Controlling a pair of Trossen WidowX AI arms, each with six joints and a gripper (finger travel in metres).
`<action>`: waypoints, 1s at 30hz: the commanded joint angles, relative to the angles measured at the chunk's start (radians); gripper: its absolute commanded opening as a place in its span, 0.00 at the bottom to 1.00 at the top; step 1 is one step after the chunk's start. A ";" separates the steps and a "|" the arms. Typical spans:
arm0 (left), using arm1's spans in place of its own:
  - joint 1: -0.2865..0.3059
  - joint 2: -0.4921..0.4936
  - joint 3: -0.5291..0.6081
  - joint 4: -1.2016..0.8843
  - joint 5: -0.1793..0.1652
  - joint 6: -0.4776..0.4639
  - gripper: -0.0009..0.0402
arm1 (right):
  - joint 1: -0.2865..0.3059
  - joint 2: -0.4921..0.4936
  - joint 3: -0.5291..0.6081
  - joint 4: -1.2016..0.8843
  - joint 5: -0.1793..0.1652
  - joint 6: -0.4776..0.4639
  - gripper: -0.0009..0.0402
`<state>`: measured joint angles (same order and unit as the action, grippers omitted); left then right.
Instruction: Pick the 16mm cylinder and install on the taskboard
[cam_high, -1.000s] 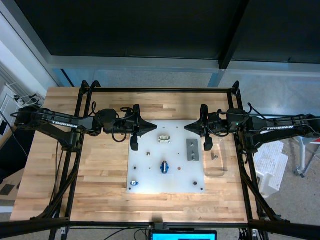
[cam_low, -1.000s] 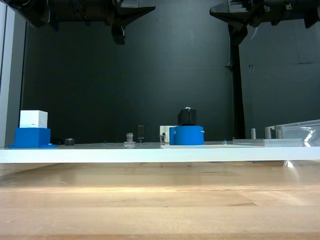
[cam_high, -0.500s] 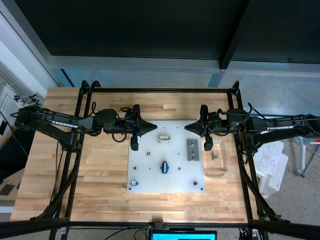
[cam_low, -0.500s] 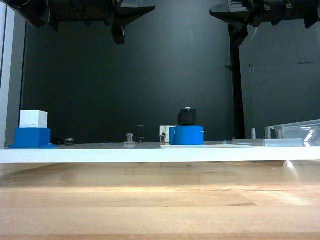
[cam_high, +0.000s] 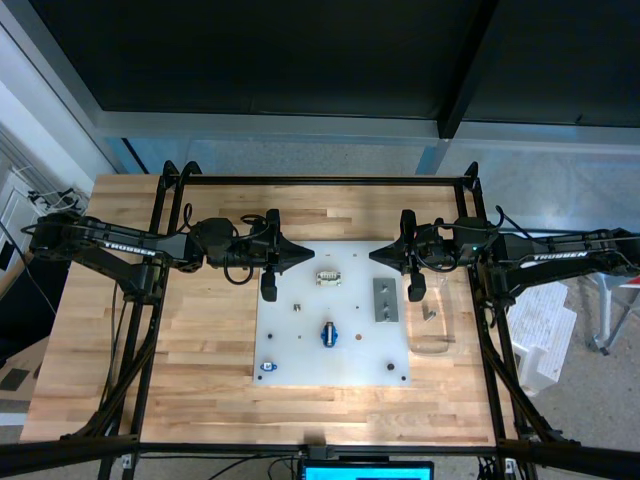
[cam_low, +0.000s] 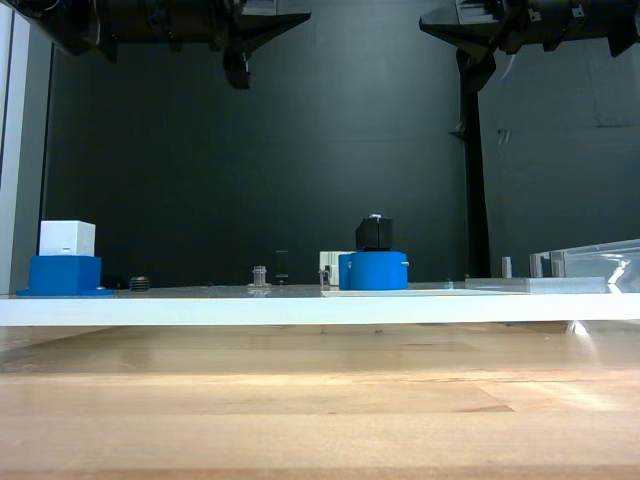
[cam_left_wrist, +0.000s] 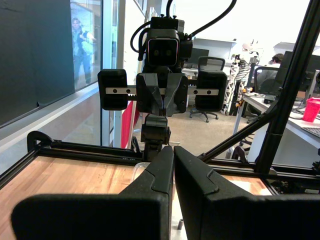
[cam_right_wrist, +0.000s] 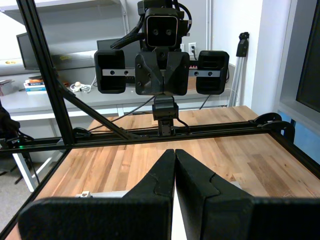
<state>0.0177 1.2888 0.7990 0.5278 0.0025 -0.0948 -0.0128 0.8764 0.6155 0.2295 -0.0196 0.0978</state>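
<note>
The white taskboard (cam_high: 300, 340) lies at mid-table, carrying a grey metal block (cam_high: 385, 298), a blue fitting (cam_high: 329, 334) and a cream connector (cam_high: 327, 276). A tiny grey peg, which I take for the 16mm cylinder (cam_high: 428, 313), rests in the clear tray (cam_high: 445, 340) just right of the board. High over the board's far left corner hangs my left gripper (cam_high: 312, 255), shut and empty. Facing it from the far right corner is my right gripper (cam_high: 371, 255), also shut and empty. The wrist views show the left gripper (cam_left_wrist: 173, 150) and the right gripper (cam_right_wrist: 175, 152) each with its fingers together.
A blue base with a white cube (cam_high: 266, 368) stands at the board's near left corner. Small studs (cam_high: 297, 306) dot the board's left half. A black frame (cam_high: 170, 200) rings the wooden table. In the low view both arms stay high above the board (cam_low: 300, 308).
</note>
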 joint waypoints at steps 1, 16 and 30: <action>0.000 0.000 0.000 0.000 0.000 0.000 0.02 | 0.001 0.000 0.019 -0.040 0.001 -0.001 0.02; 0.000 0.000 0.000 0.000 0.000 0.000 0.02 | 0.010 0.000 0.206 -0.745 0.002 0.010 0.02; 0.000 0.000 0.000 0.000 0.000 0.000 0.02 | 0.039 0.003 0.258 -1.120 0.027 0.024 0.02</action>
<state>0.0177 1.2888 0.7990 0.5274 0.0029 -0.0952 0.0204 0.8787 0.8680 -0.8566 0.0078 0.1181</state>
